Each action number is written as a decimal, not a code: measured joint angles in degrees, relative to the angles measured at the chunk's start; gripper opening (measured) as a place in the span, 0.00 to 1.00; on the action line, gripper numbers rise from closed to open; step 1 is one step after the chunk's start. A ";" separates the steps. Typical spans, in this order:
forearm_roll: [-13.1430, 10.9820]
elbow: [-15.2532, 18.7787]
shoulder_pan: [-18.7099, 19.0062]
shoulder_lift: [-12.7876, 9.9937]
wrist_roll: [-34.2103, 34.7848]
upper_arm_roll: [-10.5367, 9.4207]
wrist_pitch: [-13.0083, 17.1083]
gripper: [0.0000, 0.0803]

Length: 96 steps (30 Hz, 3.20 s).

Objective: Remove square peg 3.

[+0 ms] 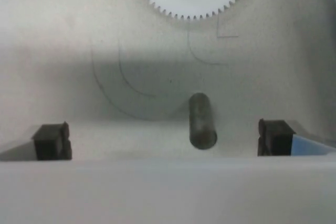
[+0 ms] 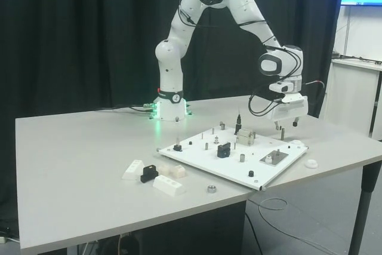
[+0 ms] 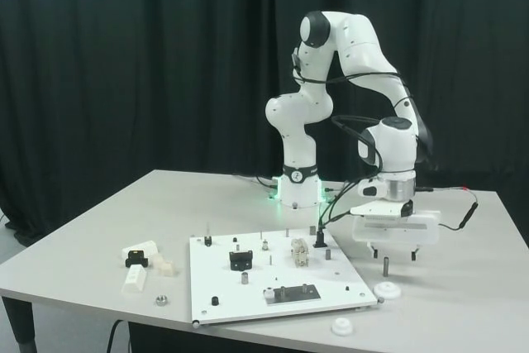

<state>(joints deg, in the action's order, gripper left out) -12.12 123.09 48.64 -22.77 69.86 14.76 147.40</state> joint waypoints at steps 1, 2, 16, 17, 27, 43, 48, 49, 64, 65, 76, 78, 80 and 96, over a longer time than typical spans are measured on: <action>0.00 -0.08 0.00 0.19 0.17 0.06 -0.40 0.98; 0.00 -0.16 -0.01 0.38 0.34 0.11 -0.78 0.98; 1.52 -0.51 -0.04 3.23 0.95 1.24 -4.25 1.00; 1.69 -0.52 -0.03 3.34 1.01 1.33 -4.39 1.00; 2.95 -0.63 -0.04 3.89 1.43 2.24 -5.57 1.00; 6.66 -1.27 -0.19 3.98 1.43 3.66 -7.36 1.00; 8.01 -2.15 -0.38 3.99 1.35 3.86 -8.79 1.00; 8.33 -2.34 -0.44 4.00 1.26 3.87 -9.14 1.00; 10.35 -4.52 -1.80 4.66 -4.87 3.91 -15.20 1.00; 10.35 -4.64 -1.98 4.69 -5.39 3.92 -15.66 1.00; 10.35 -5.06 -5.14 5.41 -13.04 4.04 -20.30 1.00; 10.35 -5.06 -5.94 5.48 -14.45 4.04 -20.97 1.00; 10.35 -5.06 -6.71 5.49 -15.77 4.04 -21.48 1.00; 8.53 -2.30 -10.34 5.48 -24.36 3.91 -22.94 1.00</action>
<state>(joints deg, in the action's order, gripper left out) -3.59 120.79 38.30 -17.29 45.51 18.68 124.46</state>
